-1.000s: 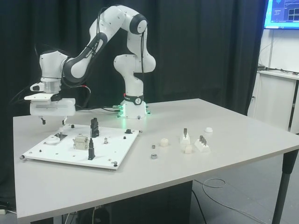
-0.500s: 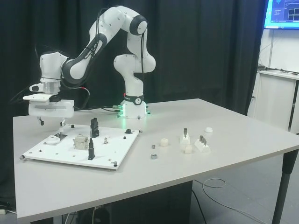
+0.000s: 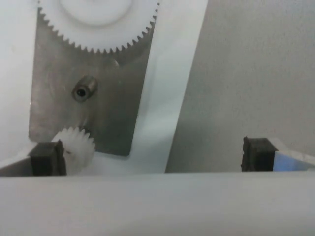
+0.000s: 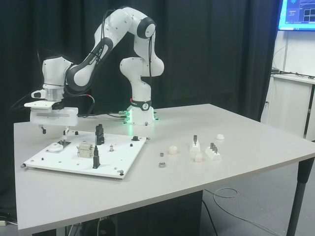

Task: Insert small gear.

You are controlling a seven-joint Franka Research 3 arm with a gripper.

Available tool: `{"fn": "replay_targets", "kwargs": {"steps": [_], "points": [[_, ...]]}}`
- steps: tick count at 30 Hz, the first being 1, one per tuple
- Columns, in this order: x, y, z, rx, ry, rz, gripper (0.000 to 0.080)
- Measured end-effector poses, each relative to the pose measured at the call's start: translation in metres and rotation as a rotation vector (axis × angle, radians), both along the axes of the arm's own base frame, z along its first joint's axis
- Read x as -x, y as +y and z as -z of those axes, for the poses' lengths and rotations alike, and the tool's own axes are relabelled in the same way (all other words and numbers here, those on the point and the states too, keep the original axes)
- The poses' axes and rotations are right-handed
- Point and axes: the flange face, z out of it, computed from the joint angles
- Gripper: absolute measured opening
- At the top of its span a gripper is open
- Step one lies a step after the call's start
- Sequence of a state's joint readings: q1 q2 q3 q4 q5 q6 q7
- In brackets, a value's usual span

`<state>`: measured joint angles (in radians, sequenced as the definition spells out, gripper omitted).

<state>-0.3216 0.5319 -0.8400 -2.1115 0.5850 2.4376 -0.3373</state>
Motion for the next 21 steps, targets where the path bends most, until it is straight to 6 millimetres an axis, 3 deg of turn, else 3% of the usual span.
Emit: {"fn": "replay_targets", "kwargs": {"steps": [21], "points": [[0.0068,-0.0050,0.0004,0.015,0.010,-0.030,0.0800]]}}
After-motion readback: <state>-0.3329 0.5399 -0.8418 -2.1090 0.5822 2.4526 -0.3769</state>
